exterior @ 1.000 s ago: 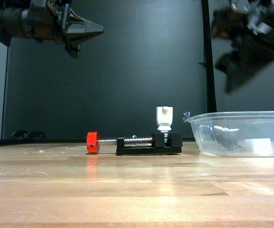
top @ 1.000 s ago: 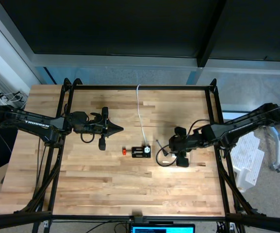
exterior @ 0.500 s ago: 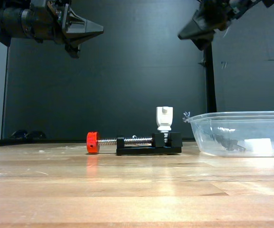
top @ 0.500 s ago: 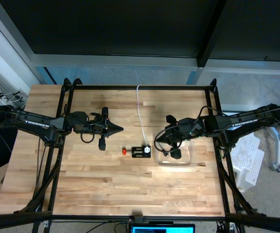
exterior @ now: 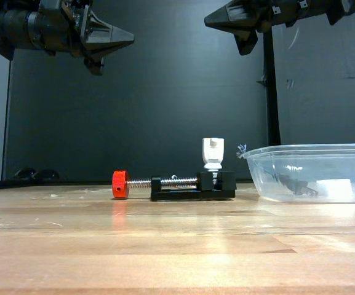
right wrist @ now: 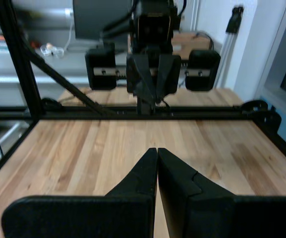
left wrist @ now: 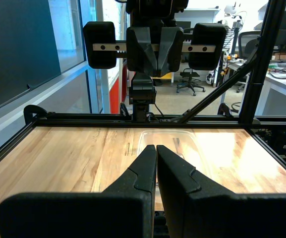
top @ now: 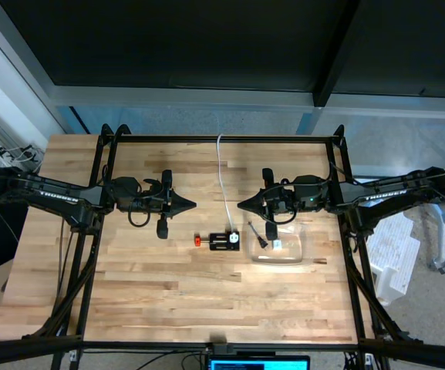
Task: Remove the power plug from the receptacle and place in the container
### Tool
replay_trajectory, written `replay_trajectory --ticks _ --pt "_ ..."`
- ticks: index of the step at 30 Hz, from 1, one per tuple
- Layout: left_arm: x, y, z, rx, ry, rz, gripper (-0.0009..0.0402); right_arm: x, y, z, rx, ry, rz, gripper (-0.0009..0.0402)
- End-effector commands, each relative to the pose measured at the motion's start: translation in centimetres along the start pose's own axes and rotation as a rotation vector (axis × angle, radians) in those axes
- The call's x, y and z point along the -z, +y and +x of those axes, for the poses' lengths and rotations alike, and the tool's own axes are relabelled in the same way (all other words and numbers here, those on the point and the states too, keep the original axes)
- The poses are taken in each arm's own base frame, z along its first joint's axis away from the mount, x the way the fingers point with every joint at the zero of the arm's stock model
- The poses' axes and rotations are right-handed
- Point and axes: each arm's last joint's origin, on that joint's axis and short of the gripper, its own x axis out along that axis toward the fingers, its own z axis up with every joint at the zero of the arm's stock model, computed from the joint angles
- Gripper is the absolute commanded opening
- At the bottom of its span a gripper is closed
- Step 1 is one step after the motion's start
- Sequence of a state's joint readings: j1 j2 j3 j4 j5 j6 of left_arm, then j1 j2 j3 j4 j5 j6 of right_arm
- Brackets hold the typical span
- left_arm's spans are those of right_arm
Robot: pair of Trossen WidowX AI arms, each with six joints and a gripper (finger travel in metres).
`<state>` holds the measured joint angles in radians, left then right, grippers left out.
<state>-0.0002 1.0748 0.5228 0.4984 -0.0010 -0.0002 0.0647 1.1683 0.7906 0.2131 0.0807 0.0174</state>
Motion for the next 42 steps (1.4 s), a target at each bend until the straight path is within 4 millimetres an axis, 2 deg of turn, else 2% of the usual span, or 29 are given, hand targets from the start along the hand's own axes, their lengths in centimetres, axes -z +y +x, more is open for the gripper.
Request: replay_trajectory --ticks 1,6,12,27,42 --pt "0.0 0.0 0.0 0.000 0.000 0.000 0.0000 0.4 -0.4 -0.3 -0.015 -0.051 0.023 0.0000" --pt "0.0 0.0 0.0 0.000 0.000 0.000 0.0000 1.4 -1.3 -1.0 -0.024 -0.095 0.063 0.0000" --pt "0.0 0.0 0.0 0.000 0.000 0.000 0.0000 2.4 -1.4 -1.8 -0.018 -0.118 0.073 0.0000" --pt "0.0 0.0 0.0 0.000 0.000 0.000 0.0000 4.0 -1.7 -2.0 0.006 -0.133 0.095 0.0000" --pt "0.0 0.0 0.0 0.000 0.000 0.000 0.0000 4.2 -1.8 -2.0 0.007 -0.150 0.094 0.0000"
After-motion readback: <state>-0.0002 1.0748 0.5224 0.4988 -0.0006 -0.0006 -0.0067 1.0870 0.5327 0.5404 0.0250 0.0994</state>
